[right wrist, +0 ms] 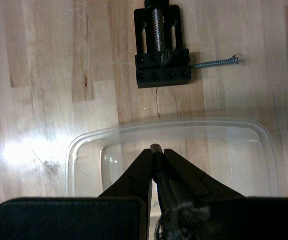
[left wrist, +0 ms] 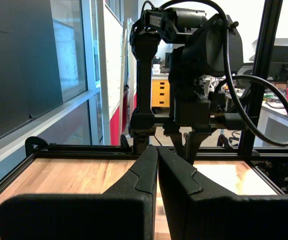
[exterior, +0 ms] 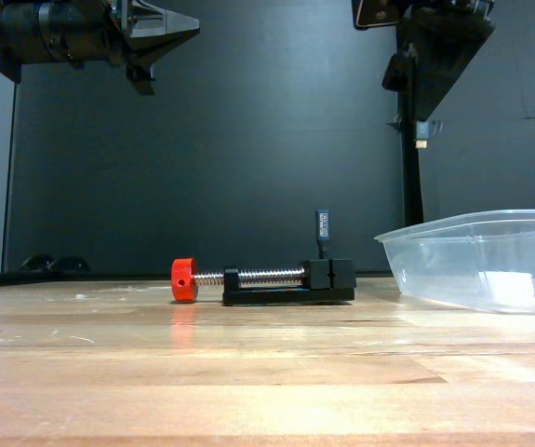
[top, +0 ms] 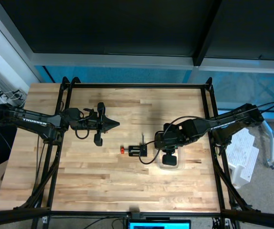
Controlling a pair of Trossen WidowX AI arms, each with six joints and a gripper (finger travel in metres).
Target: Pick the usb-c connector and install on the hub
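The usb-c connector (right wrist: 156, 150) is held upright between the fingers of my right gripper (right wrist: 157, 156), which is shut on it; its pale tip (exterior: 422, 142) pokes out below the gripper (exterior: 420, 116). That gripper (top: 169, 156) hangs high over a clear plastic tub (right wrist: 234, 145). The hub (exterior: 323, 229) stands upright, clamped in a small black vise (exterior: 286, 284) with a red knob (exterior: 183, 279), left of the tub. My left gripper (top: 114, 124) is shut and empty, hovering high above the table's left-centre, pointing towards the right arm (left wrist: 194, 60).
A grey braided cable end (right wrist: 216, 62) lies on the wood beside the vise (right wrist: 162, 67). A black cable (top: 151, 155) loops from the right arm down by the vise (top: 136, 151). Black frame rails (top: 208, 109) border the wooden table.
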